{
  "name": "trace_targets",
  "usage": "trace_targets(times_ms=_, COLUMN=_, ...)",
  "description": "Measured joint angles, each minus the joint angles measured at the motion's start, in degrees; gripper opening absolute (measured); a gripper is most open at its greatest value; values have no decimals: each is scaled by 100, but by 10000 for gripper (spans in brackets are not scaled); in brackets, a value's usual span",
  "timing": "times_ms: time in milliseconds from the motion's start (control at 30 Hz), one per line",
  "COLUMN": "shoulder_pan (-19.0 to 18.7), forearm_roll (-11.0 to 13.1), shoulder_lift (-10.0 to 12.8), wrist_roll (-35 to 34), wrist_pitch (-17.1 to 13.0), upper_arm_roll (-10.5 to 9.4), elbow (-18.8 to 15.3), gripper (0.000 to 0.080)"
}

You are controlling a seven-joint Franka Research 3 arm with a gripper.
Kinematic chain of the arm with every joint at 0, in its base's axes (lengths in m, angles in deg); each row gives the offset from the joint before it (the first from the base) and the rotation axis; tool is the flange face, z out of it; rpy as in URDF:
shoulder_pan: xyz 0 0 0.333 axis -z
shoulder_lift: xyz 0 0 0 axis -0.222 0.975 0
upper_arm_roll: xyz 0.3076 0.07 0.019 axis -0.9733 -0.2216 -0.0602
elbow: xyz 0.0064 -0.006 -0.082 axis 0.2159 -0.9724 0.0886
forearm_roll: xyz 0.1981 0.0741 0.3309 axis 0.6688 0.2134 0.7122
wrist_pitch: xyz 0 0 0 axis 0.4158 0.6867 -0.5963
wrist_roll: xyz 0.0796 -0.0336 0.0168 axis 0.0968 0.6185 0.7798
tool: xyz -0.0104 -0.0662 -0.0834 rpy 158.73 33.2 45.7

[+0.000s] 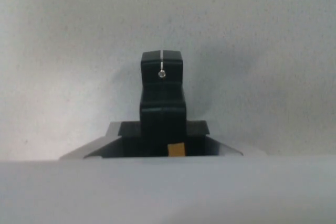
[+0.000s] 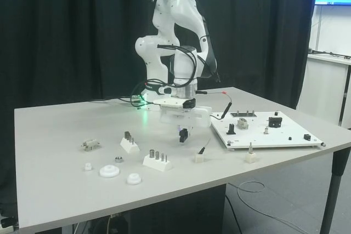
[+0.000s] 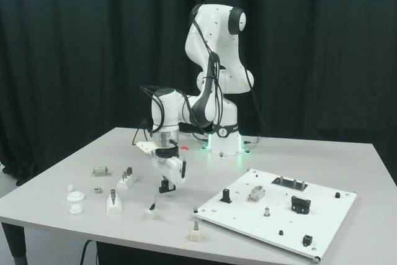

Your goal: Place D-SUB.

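Small grey D-SUB [image 2: 91, 145] with pale ends

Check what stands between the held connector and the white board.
Nothing visible blocks it. The gripper holds the black connector above bare table; the stretch toward the white board looks open, and the small white stand sits nearer the front edge.

Even, bright light falls from above on the flat grey tabletop [image 2: 55, 130], with only soft, short shadows. In the wrist view the near foreground is out of focus, and a green glow shines at the arm's white base [image 3: 214, 147].
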Motion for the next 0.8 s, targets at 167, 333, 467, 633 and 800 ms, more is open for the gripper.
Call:
trace_targets(times_ms=167, shoulder_pan=0, forearm_roll=0, shoulder_lift=6, wrist_roll=61, wrist_pitch=0, upper_arm_roll=0, elbow=0, gripper=154)
trace_targets(times_ms=333, shoulder_pan=0, forearm_roll=0, shoulder_lift=24, wrist_roll=105, wrist_pitch=0, upper_arm_roll=0, elbow=0, gripper=154)
trace_targets(times_ms=467, shoulder_pan=0, forearm_roll=0, shoulder_lift=44, wrist_roll=129, wrist_pitch=-3, upper_arm_roll=0, elbow=2, gripper=154)
trace_targets(times_ms=633, shoulder_pan=0, forearm_roll=0, shoulder_lift=80, wrist_roll=170, wrist_pitch=-12, upper_arm_roll=-1, elbow=15, gripper=154)
trace_targets(times_ms=800, shoulder_pan=0, forearm_roll=0, shoulder_lift=140, wrist_roll=207, wrist_pitch=-20, upper_arm_roll=-7, elbow=46, gripper=154)
